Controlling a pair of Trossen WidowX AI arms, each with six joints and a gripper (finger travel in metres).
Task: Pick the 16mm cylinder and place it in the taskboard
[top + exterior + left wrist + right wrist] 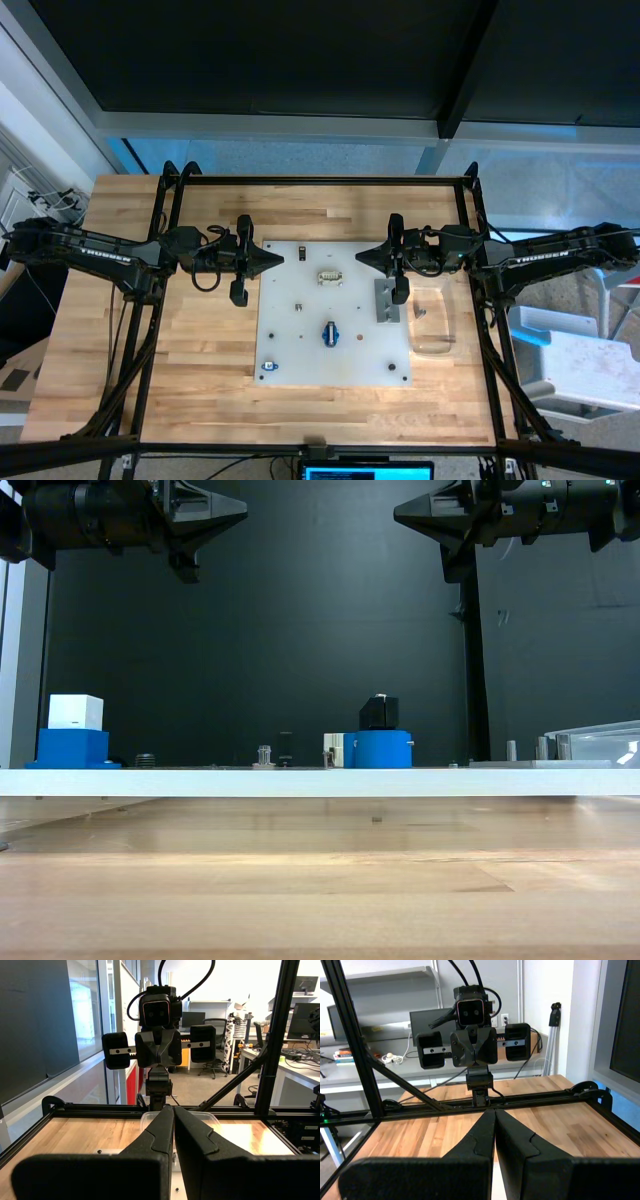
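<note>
Cylinder (420, 310) looks to be the small grey peg in the clear tray (450, 330) at the board's (300, 350) 3 o'clock, not gripped yet. Right end effector (362, 255) is nearest: I'd swing it toward 4 o'clock, pitch down, open narrowly, drop inside the tray wall and pinch mid-height so the cylinder stays vertical. Both arms stretch level, high over the surface (200, 340), tips facing across the board's 12 o'clock edge. Left end effector (278, 258) and the right are both closed and empty.
</note>
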